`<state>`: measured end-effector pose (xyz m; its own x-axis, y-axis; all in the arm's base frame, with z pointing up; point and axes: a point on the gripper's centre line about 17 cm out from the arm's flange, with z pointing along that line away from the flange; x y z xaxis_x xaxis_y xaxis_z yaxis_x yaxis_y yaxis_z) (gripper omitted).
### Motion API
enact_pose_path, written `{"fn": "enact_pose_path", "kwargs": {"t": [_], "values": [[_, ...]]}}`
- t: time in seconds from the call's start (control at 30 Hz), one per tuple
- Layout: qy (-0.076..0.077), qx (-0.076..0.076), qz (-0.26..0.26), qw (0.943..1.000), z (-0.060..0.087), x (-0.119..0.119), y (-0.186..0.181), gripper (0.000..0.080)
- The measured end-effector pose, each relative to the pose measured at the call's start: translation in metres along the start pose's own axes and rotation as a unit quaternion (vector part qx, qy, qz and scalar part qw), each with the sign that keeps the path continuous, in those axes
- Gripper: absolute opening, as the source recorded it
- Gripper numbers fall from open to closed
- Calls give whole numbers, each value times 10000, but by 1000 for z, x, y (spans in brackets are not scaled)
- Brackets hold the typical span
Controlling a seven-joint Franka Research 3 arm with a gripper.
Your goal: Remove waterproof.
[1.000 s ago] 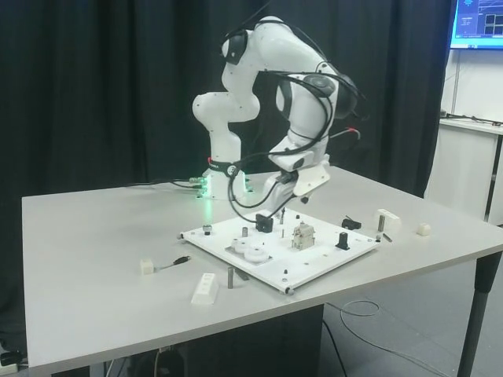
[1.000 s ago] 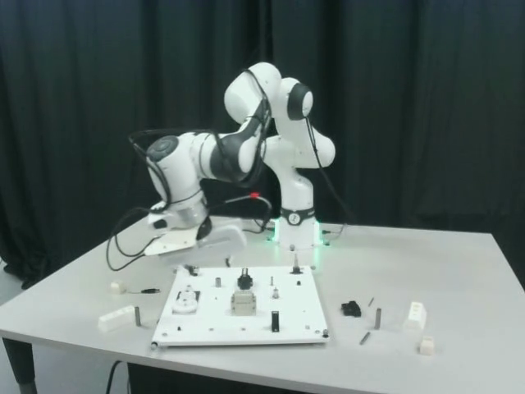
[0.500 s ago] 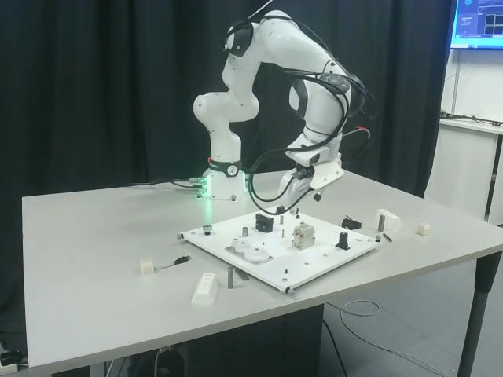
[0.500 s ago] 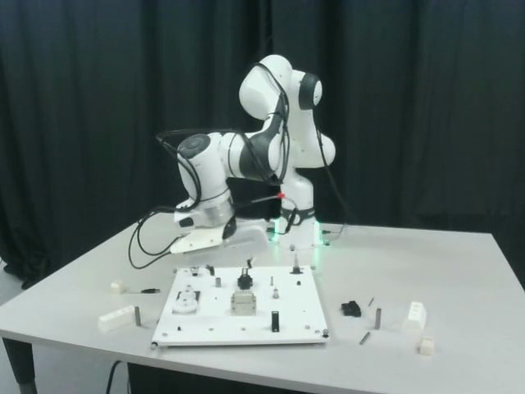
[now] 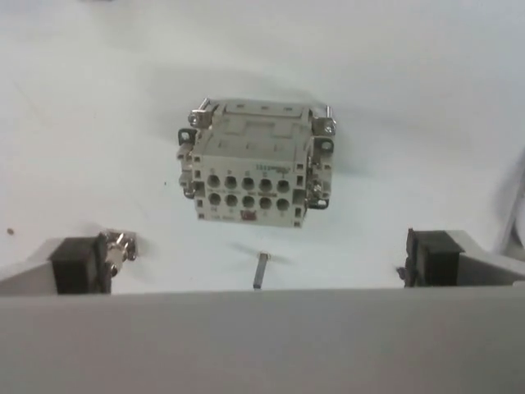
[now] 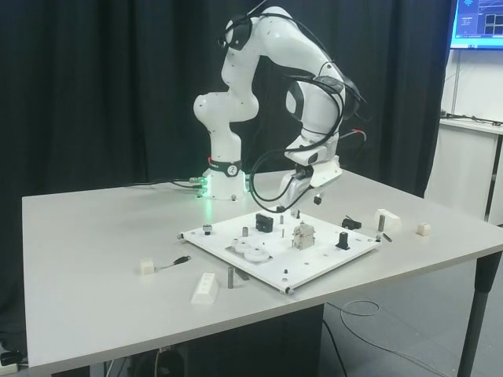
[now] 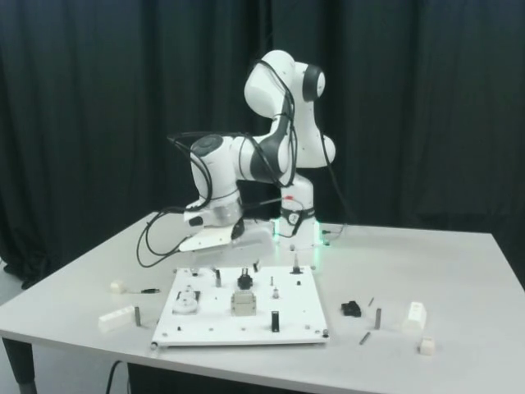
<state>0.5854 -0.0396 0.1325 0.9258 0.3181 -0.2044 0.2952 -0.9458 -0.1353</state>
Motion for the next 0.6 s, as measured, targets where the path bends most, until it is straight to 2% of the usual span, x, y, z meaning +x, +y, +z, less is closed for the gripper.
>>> {"fn": "enact_pose_path", "kwargs": {"t": [0.3,0.6], "values": [[208,-121,-66,9997,16,2,-7,800],[330,-221,-170,9991,31,4,-9,800]]}}
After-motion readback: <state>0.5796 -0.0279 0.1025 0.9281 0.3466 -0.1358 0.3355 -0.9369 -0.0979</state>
